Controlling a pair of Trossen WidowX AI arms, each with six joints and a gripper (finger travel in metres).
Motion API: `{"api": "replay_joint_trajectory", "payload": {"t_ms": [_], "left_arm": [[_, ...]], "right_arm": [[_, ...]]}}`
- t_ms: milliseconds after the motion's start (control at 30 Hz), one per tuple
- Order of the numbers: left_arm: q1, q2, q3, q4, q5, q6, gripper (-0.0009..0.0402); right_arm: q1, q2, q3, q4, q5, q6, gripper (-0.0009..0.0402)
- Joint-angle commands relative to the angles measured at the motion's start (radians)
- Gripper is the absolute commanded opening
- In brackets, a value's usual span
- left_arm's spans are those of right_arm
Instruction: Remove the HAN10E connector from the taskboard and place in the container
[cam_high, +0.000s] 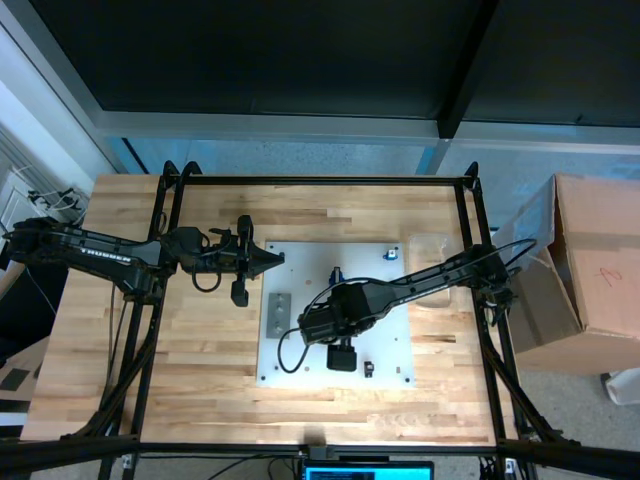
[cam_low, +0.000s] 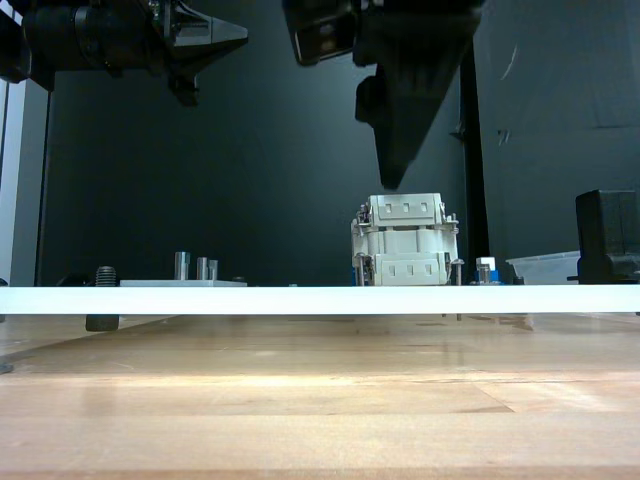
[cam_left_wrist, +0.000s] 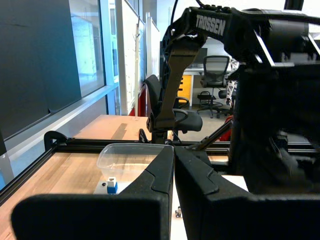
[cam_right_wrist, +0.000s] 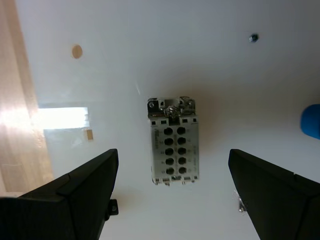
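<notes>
The HAN10E connector (cam_low: 405, 242) stands upright on the white taskboard (cam_high: 300, 262), free of both arms, its grey body showing as two stacked sections in the low view. How deep it sits in its seat cannot be told. Seen from the right wrist, its face of ten pin holes in two rows looks straight up. The right gripper (cam_high: 318, 322) hangs directly above it, pointing down. Its fingers (cam_right_wrist: 82, 192) are spread wide, one on either side of the connector and apart from it, with nothing held. From table height, one dark fingertip sits just above the connector's top with a gap between them. The left gripper (cam_high: 272, 258) hovers high over the board's far left edge, reaching right. Its fingers are pressed together and grip nothing. The clear plastic container (cam_high: 425, 250) sits on the wooden table (cam_high: 200, 340) just beside the board's far right corner, well apart from the connector. A metal plate (cam_high: 276, 315) with short pegs lies at the board's left side, and a black block (cam_high: 343, 357) stands near the board's near edge. A cardboard box (cam_high: 590, 270) stands off the table to the right.
</notes>
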Motion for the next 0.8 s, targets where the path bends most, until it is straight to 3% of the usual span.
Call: {"api": "replay_joint_trajectory", "payload": {"t_ms": [33,600,800], "left_arm": [[0.0,0.0,0.0,0.001,0.0,0.0,0.0],[0.0,0.0,0.0,0.0,0.0,0.0,0.0],[0.0,0.0,0.0,0.0,0.0,0.0,0.0]], "right_arm": [[0.0,0.018,-0.003,0.007,-0.002,-0.001,0.0305],[-0.001,0.059,-0.028,0.032,-0.005,-0.01,0.0303],[-0.002,0.059,-0.043,0.042,-0.004,-0.01,0.0267]]}}
